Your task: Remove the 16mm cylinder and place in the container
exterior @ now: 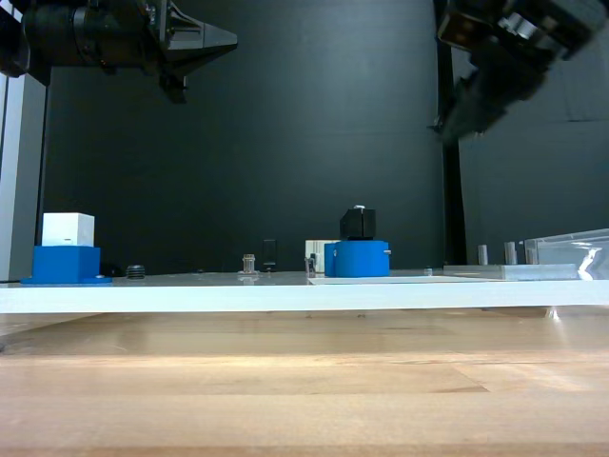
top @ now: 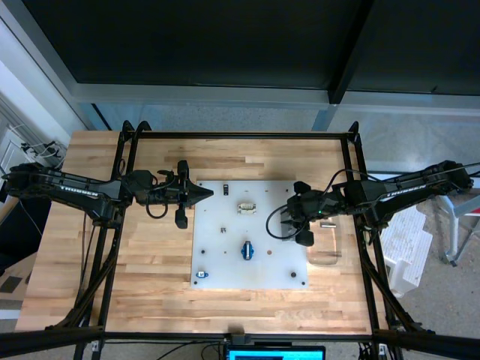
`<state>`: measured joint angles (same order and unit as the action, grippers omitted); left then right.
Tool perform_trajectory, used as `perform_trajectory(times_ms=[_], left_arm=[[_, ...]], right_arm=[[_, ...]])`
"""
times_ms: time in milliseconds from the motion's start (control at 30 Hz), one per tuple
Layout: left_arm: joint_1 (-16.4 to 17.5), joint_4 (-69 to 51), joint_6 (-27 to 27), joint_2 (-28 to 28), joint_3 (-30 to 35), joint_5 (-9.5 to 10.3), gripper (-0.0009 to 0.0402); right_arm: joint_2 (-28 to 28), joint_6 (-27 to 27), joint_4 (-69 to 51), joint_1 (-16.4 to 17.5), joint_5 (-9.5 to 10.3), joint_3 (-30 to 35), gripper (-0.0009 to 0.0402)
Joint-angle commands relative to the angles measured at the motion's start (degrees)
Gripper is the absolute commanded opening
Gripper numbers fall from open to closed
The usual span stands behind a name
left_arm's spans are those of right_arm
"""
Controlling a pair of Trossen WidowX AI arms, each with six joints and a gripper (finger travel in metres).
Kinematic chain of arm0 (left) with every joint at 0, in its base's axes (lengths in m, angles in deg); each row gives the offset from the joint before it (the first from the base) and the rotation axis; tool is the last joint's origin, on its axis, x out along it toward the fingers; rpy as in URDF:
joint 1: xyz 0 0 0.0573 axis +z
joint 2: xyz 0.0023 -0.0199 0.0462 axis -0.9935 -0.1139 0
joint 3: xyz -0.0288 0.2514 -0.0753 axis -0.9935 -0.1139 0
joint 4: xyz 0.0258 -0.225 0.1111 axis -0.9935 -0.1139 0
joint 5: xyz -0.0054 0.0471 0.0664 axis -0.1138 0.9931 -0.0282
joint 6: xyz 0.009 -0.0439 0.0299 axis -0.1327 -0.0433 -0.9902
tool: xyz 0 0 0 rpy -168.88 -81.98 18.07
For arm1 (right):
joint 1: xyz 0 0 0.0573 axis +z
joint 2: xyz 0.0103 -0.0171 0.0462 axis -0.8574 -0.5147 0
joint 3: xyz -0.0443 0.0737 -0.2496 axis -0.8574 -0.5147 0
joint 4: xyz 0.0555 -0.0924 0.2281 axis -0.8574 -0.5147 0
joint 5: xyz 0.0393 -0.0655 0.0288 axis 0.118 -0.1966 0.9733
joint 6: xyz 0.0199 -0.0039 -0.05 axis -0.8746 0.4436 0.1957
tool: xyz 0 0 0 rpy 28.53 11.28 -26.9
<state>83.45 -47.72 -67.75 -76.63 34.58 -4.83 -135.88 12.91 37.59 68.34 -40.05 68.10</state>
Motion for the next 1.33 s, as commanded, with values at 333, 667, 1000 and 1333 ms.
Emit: perform_trajectory(times_ms=[333,667,1000,1333], left_arm=[[0.0,0.0,0.0,0.0,0.0,-0.02,0.0],[0.0,0.0,0.0,0.0,0.0,-0.02,0.0],[0.0,0.0,0.0,0.0,0.0,-0.02,0.0],[0.0,0.0,0.0,0.0,0.0,-0.02,0.0]], right_arm=[[0.0,8.0,24.6,-4.4,1.7,-2.6,0.002],[-0.1,9.5,44.5,-8.2,7.26,-7.8,0.0],[0.0,8.5,55.6,-10.7,11.76,-10.6,0.0],[-0.1,5.9,60.7,-13.8,13.38,-14.1,0.0]])
